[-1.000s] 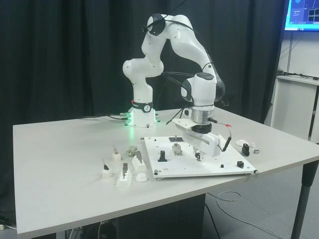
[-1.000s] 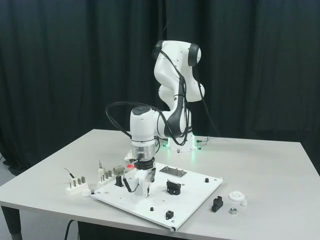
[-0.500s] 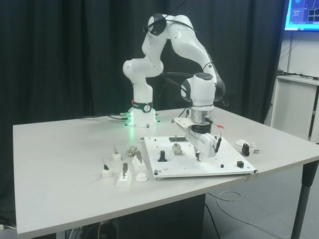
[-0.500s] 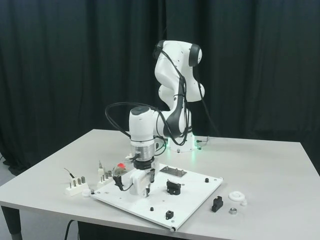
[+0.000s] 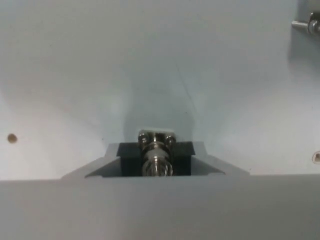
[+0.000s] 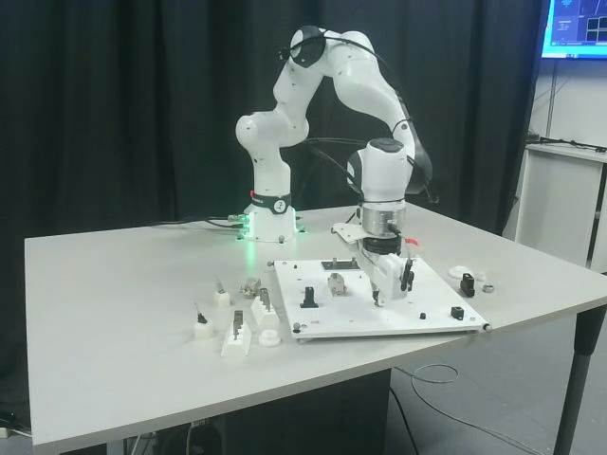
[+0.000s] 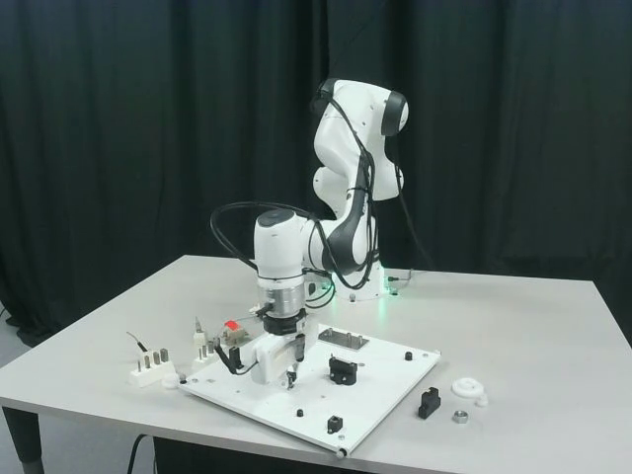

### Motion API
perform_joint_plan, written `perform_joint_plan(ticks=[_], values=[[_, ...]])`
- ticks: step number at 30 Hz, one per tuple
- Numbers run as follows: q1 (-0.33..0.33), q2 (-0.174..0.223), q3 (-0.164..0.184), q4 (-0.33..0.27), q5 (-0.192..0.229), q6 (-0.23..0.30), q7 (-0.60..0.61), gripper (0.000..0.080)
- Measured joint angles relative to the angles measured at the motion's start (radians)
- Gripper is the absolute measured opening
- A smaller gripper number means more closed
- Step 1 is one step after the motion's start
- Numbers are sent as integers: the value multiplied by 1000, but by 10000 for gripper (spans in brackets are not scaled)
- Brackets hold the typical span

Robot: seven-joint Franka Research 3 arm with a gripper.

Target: Insert BNC.

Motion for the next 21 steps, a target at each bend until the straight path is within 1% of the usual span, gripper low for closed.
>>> perform_joint_plan(ticks=[6, 21], values=[[17, 4, -18, -1, 20, 0, 0, 121], [18, 4, -28, -3, 75, -8, 11, 121]])
